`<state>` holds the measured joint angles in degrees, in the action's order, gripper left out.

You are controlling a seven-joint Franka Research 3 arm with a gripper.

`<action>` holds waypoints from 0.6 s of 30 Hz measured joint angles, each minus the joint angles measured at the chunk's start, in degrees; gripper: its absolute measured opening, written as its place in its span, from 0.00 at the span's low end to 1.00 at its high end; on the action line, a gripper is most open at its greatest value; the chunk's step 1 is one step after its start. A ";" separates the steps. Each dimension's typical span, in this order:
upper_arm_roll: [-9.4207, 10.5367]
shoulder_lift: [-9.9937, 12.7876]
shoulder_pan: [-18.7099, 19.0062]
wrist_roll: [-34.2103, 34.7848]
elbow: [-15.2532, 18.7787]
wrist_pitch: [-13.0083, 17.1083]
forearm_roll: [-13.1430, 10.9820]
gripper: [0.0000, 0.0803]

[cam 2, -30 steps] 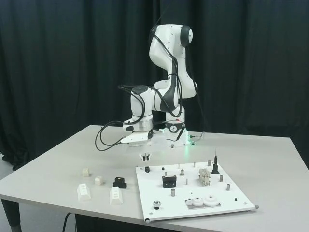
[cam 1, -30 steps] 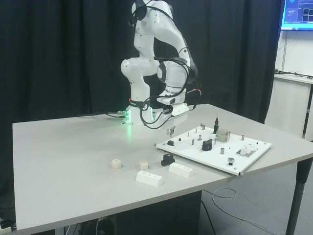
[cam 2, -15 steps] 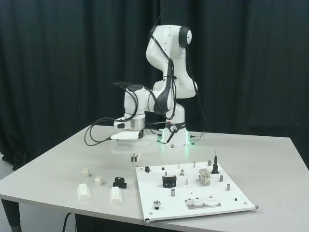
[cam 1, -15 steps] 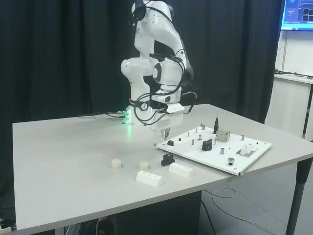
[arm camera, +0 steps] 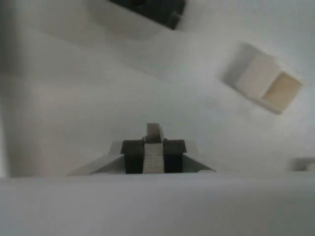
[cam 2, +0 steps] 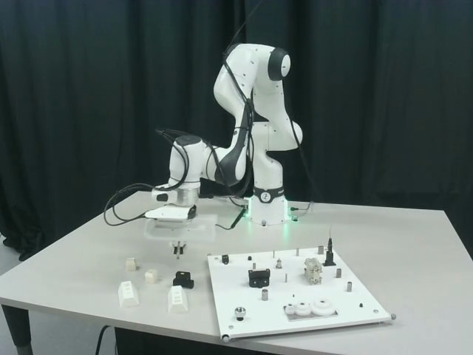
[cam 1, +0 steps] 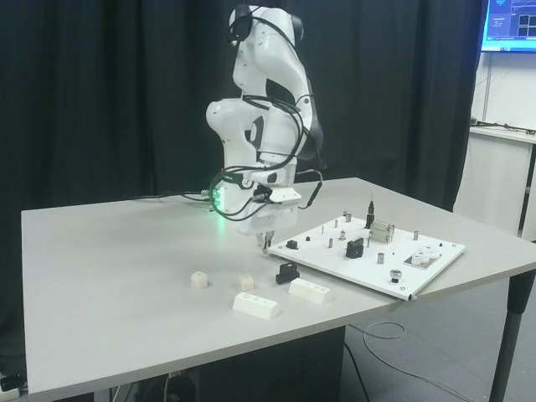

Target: Place Ethernet.

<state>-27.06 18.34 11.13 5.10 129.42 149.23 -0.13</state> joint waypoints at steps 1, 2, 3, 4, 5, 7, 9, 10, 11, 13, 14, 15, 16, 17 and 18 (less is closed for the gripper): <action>0.12 0.47 -0.25 -0.31 -0.48 -0.02 -0.24 0.10; 0.25 0.93 -0.51 -0.64 -0.88 -0.04 -0.50 0.10; 0.40 1.37 -0.77 -1.01 -1.26 -0.05 -0.78 0.10; 0.54 1.78 -0.99 -1.45 -1.62 -0.05 -1.12 0.10; 0.64 2.17 -1.16 -1.93 -1.95 -0.09 -1.54 0.10; 0.81 2.90 -1.44 -2.94 -2.51 -0.16 -2.47 0.10; 1.01 3.55 -1.70 -3.76 -3.01 -0.24 -3.41 0.10; 1.08 3.82 -1.80 -4.05 -3.22 -0.29 -3.84 0.10; 1.14 4.11 -1.90 -4.33 -3.46 -0.39 -4.25 0.10; 1.18 4.62 -2.04 -4.65 -3.93 -0.69 -4.79 0.10; 1.19 4.83 -2.11 -4.71 -4.16 -0.87 -4.95 0.35; 1.20 5.03 -2.17 -4.75 -4.39 -1.06 -5.06 0.35; 1.22 5.19 -2.23 -4.79 -4.60 -1.21 -5.13 0.35; 1.24 5.34 -2.31 -4.82 -4.81 -1.37 -5.15 0.35; 1.27 5.46 -2.38 -4.84 -5.01 -1.53 -5.15 0.35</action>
<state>-25.79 23.80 8.74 0.26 124.41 147.70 -5.29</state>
